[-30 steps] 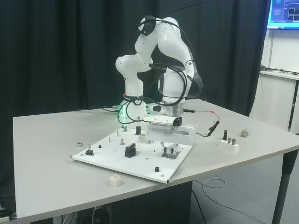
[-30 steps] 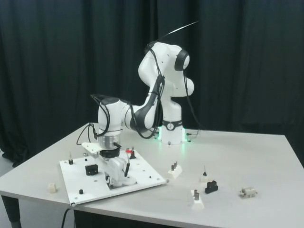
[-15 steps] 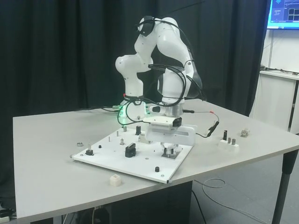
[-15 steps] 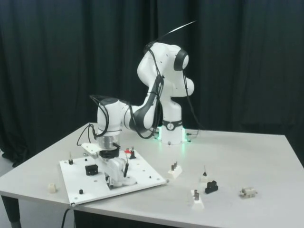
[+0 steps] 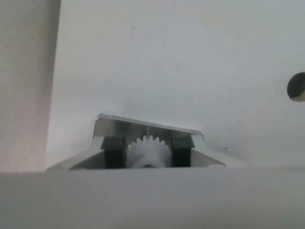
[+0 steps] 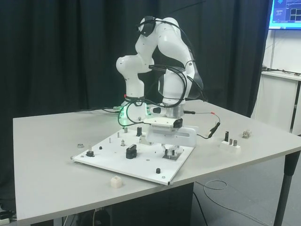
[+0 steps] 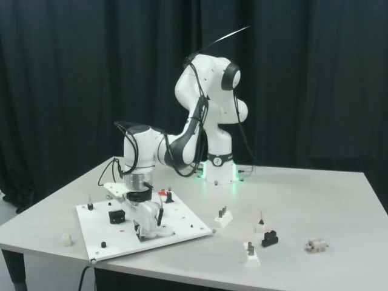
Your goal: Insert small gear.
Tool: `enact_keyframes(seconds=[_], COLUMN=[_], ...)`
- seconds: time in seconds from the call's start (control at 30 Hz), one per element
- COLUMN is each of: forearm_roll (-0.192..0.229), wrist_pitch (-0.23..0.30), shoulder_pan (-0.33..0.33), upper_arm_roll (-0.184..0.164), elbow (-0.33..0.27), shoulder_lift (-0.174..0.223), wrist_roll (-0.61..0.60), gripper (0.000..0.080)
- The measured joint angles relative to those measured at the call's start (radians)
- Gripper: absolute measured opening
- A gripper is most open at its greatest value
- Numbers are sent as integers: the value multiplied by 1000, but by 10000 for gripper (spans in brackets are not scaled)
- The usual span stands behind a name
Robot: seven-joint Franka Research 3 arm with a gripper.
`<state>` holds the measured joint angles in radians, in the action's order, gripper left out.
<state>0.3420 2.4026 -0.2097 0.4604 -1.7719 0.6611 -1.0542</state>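
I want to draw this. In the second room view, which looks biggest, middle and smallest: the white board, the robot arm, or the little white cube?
1. robot arm
2. white board
3. little white cube

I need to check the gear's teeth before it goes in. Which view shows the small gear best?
The wrist view: the small gear sits close up between the black fingers of the gripper, its white teeth distinct. In both room views the gripper is low over the white board, and the gear is too small to make out.
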Motion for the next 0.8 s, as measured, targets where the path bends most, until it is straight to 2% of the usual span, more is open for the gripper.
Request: enact_keyframes(seconds=[0.57, 0.8], forearm_roll=[3, 11], wrist_pitch=[-6, -6], shoulder_pan=[3, 16], upper_arm_roll=[-3, -22], elbow=[4, 5], shoulder_lift=[0, 1], wrist_roll=[-3, -17], gripper=[199, 199])
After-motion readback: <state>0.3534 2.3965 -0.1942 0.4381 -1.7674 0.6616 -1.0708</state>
